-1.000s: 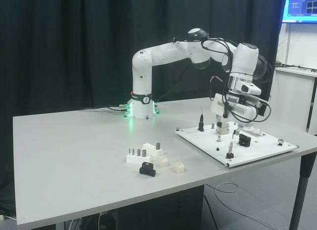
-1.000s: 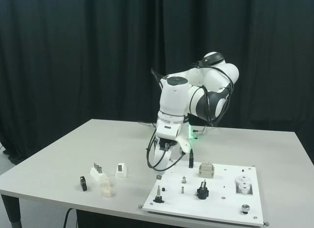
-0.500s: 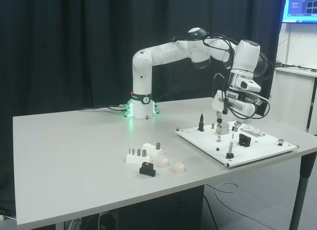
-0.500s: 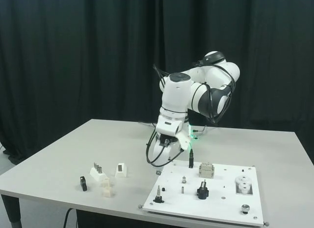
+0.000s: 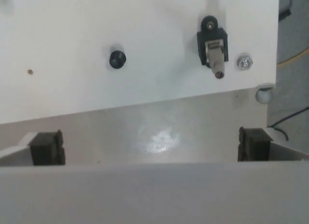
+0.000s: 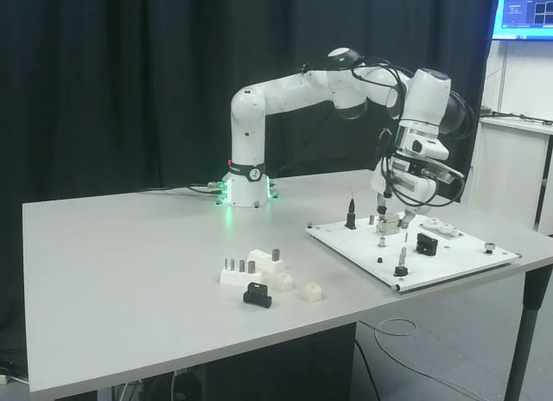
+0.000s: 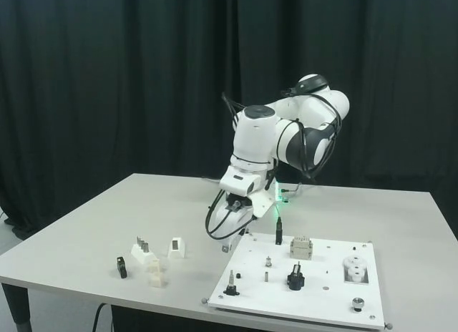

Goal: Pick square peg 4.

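Several grey pegs stand in white holders (image 6: 252,267) (image 7: 143,250) on the table, well apart from the arm; I cannot tell which one is square peg 4. My gripper (image 5: 149,146) (image 6: 393,206) (image 7: 229,240) hangs above the edge of the white board (image 5: 72,26) (image 6: 449,263) (image 7: 322,293), on the side that faces the holders. It is open, and only bare table shows between its black pads (image 5: 46,147). The wrist view does not show the holders.
On the board near the gripper are a grey peg in a black base (image 5: 212,45) (image 7: 230,282), a black knob (image 5: 117,59) and a corner nut (image 5: 245,63). A black upright plug (image 7: 278,232) and a black clip (image 6: 257,295) are also in view.
The hand has lifted, tilted and shifted off the middle of the board toward its edge facing the holders. Nothing was picked up.
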Controlling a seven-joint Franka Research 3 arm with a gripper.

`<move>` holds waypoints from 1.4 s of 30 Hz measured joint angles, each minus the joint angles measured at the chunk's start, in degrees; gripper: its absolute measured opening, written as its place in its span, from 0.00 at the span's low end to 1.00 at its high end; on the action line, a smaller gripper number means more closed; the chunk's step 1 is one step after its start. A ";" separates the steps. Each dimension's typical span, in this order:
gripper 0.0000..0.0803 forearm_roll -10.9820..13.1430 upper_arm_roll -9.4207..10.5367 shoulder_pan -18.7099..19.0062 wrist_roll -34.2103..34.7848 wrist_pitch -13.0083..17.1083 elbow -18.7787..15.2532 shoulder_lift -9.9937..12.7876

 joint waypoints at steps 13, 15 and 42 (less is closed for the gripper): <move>1.00 -0.97 -0.03 -0.01 1.16 0.42 -2.46 0.14; 1.00 -1.07 -0.03 -0.01 2.22 0.59 -3.16 0.23; 1.00 -3.16 0.10 -0.04 0.43 7.95 -17.12 1.00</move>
